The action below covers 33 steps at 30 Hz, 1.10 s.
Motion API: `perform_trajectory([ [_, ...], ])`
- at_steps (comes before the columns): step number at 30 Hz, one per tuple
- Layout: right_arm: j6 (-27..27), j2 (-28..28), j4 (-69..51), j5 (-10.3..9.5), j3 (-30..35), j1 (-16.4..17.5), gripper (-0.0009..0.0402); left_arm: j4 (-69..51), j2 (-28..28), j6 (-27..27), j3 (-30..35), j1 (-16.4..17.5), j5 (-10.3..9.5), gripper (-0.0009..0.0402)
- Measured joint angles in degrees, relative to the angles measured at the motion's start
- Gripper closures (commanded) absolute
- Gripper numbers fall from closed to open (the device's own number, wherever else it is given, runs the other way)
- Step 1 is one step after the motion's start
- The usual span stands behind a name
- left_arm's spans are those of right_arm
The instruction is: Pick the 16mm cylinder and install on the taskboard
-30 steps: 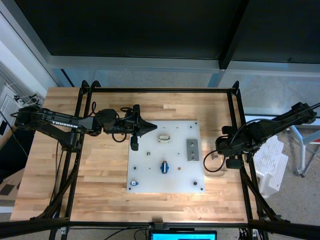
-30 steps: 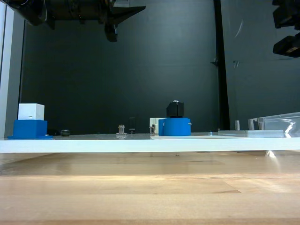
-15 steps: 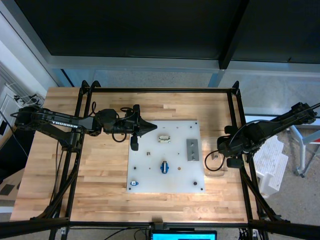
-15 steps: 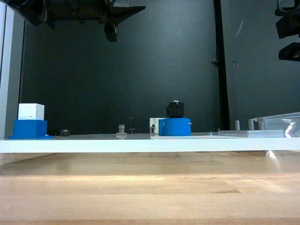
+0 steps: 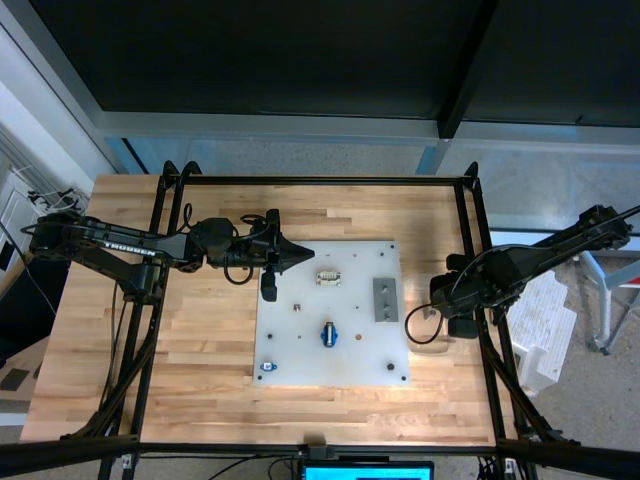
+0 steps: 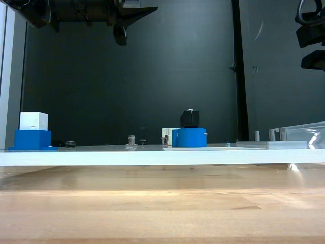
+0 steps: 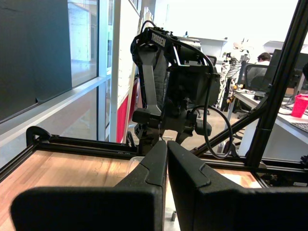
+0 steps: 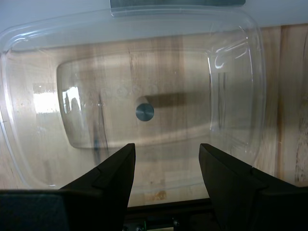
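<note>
Table (image 5: 200,330) tray (image 8: 243,72): 16mm cylinder (image 8: 144,111) below R pincer (image 8: 167,147); L pincer (image 7: 167,144) near taskboard (image 5: 350,345).

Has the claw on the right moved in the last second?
Yes. In the low view the right gripper, open, has sunk toward the clear tray holding the cylinder. The left gripper, shut, hangs high at the left.

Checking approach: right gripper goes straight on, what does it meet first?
Probably the cylinder in the tray, slightly off-centre under the open right gripper; depth unclear. Left gripper hangs shut, high over the taskboard, far-left part.
</note>
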Motion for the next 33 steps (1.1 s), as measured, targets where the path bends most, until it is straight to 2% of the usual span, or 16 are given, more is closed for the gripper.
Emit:
perform_trajectory([
  [6,-0.4,2.1,3.5,0.22,-0.4,0.0,0.021,0.0,0.0,0.0,0.0,0.0,0.0,0.0393],
  [23,0.9,5.4,11.9,-0.04,-7.2,0.0,0.021,0.0,0.0,0.0,0.0,0.0,0.0,0.0393],
  [33,2.6,5.9,16.8,-0.17,-10.3,0.2,0.0217,0.0,0.0,0.0,0.0,0.0,-0.02,0.0393],
])
